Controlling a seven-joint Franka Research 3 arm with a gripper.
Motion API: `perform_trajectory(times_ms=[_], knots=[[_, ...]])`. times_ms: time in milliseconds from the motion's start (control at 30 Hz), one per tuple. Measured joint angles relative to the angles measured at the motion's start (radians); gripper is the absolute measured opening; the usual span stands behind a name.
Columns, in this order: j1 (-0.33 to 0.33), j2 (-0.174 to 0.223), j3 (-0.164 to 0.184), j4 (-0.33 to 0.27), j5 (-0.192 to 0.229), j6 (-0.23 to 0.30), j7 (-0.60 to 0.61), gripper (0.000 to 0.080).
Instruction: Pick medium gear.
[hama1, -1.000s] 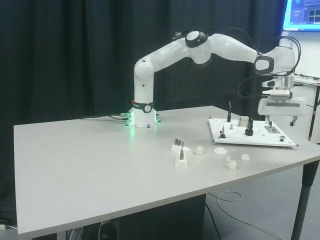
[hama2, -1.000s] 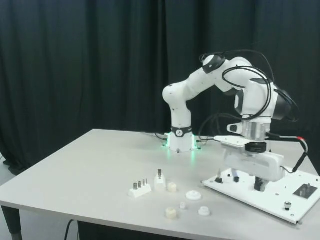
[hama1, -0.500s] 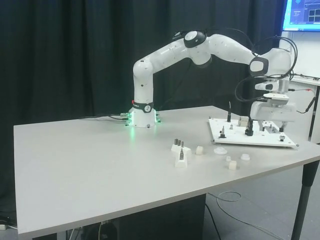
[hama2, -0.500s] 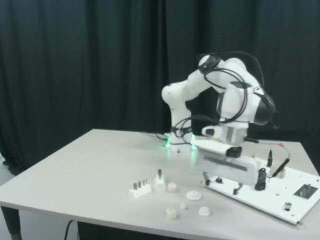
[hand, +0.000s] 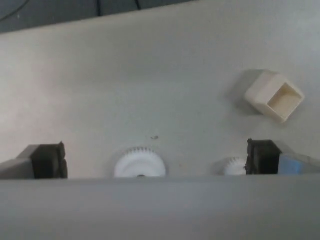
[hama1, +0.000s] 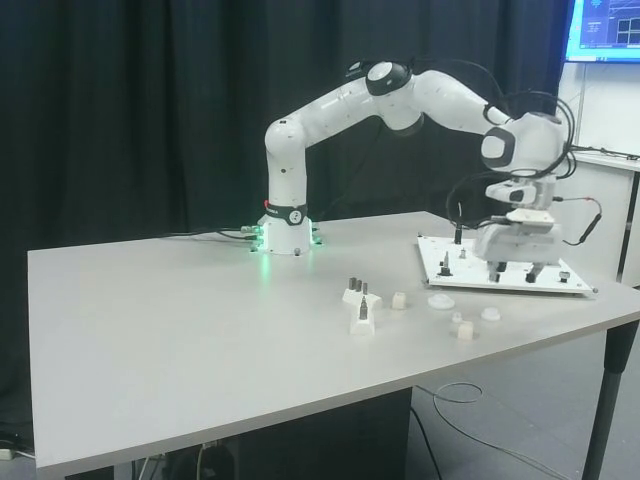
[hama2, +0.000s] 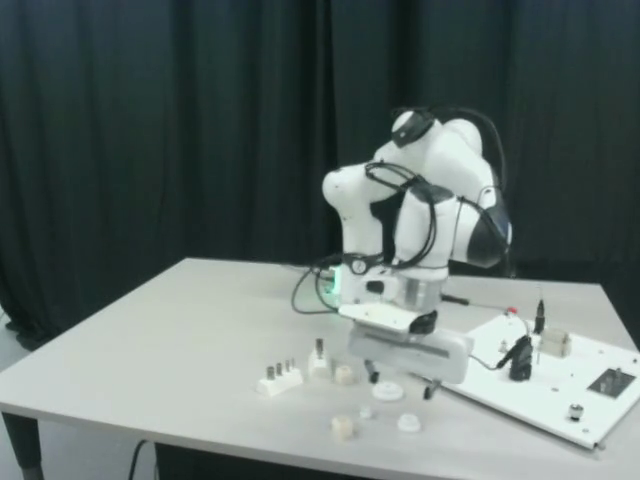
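Pincer: the pincer (hand: 155, 160) hangs low over the worktop (hand: 150, 80), fingers spread wide and nothing between the pads.
Fingers: two black fingertips (hand: 49, 161) sit far apart in the wrist view.
Medium gear: the white medium gear (hand: 140, 164) lies flat on the worktop, between the fingertips, untouched.
Small gear: a small gear (hand: 233, 166) lies just beside the other fingertip.
Hollow block: a square hollow block (hand: 274, 95) rests near the gears, apart from both.
Arm: the white arm (hama1: 400, 95) reaches out from its green-lit base.
Board: the white board (hama2: 560, 385) with its pegs lies beside the pincer.
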Motion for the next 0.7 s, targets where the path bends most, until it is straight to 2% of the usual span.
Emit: perform_trajectory(times_ms=[467, 700], knots=[[-0.001, 0.013, 0.014, -0.089, 0.124, 0.025, -0.132, 0.08], [0.0, 0.019, 0.031, -0.094, 0.139, 0.031, -0.139, 0.08]])
